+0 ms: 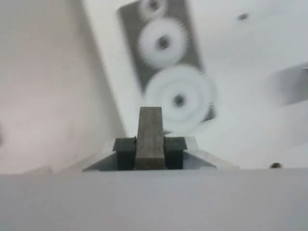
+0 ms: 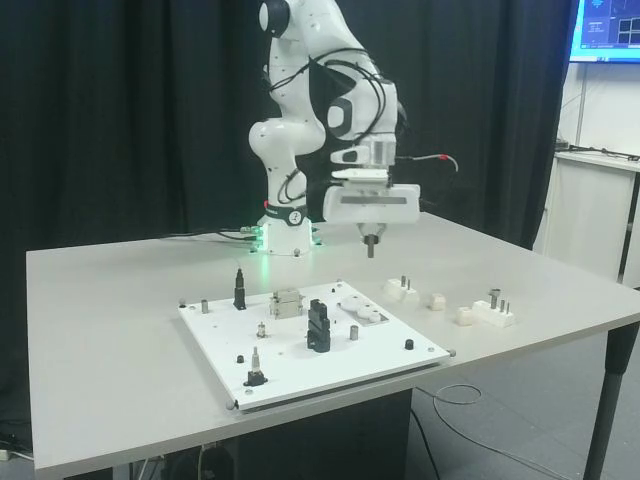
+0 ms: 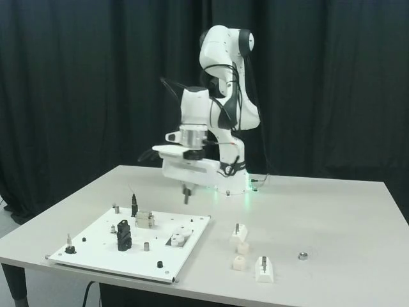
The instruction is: Insert square peg 3.
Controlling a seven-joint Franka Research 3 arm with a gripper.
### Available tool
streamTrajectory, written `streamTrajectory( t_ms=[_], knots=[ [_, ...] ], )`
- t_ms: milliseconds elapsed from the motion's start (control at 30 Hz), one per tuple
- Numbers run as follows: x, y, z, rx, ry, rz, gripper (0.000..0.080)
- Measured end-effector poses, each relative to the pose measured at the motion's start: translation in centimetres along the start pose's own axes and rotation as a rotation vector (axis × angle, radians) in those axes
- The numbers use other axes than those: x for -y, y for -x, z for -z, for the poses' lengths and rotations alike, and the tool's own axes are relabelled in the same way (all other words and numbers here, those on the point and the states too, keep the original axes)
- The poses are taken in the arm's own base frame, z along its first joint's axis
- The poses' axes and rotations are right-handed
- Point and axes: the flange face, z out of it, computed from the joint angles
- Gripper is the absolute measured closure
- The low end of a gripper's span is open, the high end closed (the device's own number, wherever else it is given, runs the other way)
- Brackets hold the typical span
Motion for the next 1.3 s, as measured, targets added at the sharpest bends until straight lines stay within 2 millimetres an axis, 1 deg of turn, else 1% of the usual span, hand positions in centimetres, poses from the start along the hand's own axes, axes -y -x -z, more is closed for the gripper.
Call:
streamTrajectory(
  t_ms=[233, 533, 867, 1300],
  knots=[
    [-1.3, -2.8, 1.5, -0.037, -0.016, -0.134, 0.0688],
    [-3.1, -5.3, 2.1, -0.055, -0.012, -0.292, 0.0688],
    [-4.3, -6.7, 2.2, -0.081, 0.008, -0.463, 0.0688],
    [-5.7, -7.9, 2.1, -0.137, 0.079, -0.716, 0.0688]
  ],
)
